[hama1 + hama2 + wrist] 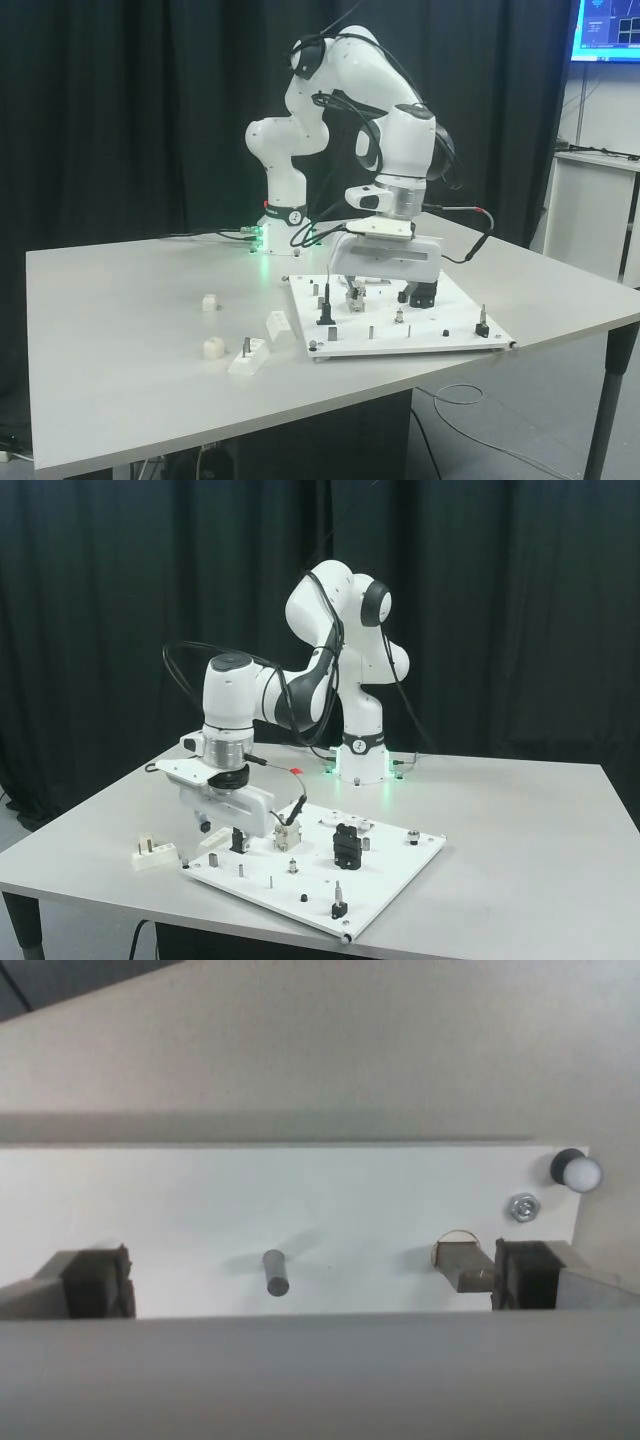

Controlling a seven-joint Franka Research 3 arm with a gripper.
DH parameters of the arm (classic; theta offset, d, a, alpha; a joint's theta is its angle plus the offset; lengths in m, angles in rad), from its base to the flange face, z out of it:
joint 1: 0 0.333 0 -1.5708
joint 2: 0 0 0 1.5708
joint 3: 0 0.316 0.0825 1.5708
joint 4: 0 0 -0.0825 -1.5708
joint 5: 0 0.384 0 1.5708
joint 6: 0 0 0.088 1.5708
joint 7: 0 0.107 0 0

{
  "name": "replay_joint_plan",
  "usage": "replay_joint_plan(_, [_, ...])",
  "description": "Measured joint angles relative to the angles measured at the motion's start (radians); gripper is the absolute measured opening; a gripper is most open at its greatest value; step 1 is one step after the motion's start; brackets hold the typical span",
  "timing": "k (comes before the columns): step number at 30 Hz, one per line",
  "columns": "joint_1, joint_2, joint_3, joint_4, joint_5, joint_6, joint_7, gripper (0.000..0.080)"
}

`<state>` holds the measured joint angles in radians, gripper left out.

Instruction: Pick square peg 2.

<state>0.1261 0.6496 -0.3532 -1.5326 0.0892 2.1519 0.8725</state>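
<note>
The wrist view gives what neither room camera can: the gripper [310, 1285] is spread wide over the white board [200, 1200], one black pad at each side of the picture, nothing held between them. Just beside one pad stands a short grey square peg [465, 1263], touching or nearly touching it; I cannot tell which. Midway between the pads a thin grey round pin [275, 1271] stands upright in the board. Near the board's corner sit a hex nut [523, 1206] and a white ball-headed knob [579, 1171].

From the first room view the white arm [400, 130] bends down over the board [455, 335], with its gripper [385, 290] low above the small fixtures there. Loose white blocks [262, 340] lie on the grey bench [120, 310] off the board's side, one carrying a pin. A screen [605, 30] hangs in the far corner above a second white table [600, 200].

The second room view shows the board's [400, 870] other side: a black clamp-like fixture [347, 845] near the middle and a black-based post [338, 905] near the front edge. Black curtains [500, 600] close off the room, and a green light [332, 770] glows at the arm's base.
</note>
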Motion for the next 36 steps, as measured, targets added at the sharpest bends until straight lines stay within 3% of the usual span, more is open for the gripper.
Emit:
replay_joint_plan(27, [0.000, 0.001, 0.002, 0.000, 0.000, 0.013, 0.015, 0.0800])
replay_joint_plan(36, [-0.013, 0.003, 0.002, 0.000, -0.007, 0.021, 0.086, 0.0800])
